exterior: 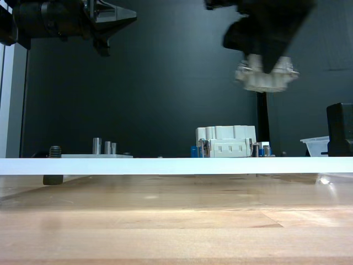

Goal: Remove the HAN10E connector from the taskboard and place in the container

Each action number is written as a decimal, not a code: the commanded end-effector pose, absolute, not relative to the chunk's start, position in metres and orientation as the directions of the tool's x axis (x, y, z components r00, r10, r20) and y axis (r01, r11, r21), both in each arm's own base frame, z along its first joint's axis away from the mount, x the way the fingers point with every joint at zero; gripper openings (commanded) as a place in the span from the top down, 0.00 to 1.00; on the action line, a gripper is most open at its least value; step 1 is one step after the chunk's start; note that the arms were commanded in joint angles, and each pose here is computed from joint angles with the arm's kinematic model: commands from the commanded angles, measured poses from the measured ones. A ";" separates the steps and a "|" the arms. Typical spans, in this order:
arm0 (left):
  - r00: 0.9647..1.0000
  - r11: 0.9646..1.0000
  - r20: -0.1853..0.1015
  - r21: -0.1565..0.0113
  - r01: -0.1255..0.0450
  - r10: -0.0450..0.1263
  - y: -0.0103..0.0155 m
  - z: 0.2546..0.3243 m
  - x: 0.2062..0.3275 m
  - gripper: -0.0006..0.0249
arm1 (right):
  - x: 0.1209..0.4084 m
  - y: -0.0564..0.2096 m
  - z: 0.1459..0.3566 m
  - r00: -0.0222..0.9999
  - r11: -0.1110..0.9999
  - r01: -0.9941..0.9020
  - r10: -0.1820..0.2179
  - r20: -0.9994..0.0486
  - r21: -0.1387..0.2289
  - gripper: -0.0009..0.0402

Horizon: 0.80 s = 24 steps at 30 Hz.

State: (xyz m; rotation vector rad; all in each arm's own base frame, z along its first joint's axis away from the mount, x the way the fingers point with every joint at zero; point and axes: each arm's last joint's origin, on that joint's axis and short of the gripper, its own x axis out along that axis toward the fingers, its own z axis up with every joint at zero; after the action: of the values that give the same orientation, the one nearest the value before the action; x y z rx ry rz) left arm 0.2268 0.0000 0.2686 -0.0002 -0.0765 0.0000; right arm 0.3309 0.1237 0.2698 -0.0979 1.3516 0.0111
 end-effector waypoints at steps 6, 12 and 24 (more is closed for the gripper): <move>0.997 1.000 0.076 0.000 0.000 0.000 0.0000 0.2686 0.227 0.98 | 0.279 0.113 0.269 0.203 0.999 0.009 -0.048 -0.978 -0.047 0.93; 0.997 1.000 0.076 0.000 0.000 0.000 0.0000 0.2685 0.227 0.98 | 0.244 0.105 0.263 0.189 0.999 0.027 -0.050 -0.981 -0.046 0.93; 0.997 1.000 0.076 0.000 0.000 0.000 0.0000 0.2685 0.227 0.97 | 0.186 0.086 0.237 0.145 0.996 0.063 -0.066 -0.987 -0.057 0.93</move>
State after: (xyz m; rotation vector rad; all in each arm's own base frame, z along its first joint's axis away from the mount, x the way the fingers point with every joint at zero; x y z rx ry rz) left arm 0.2268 0.0000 0.2686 0.0002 -0.0761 0.0000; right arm 0.1904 0.0885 0.2404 -0.0038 1.4167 -0.0831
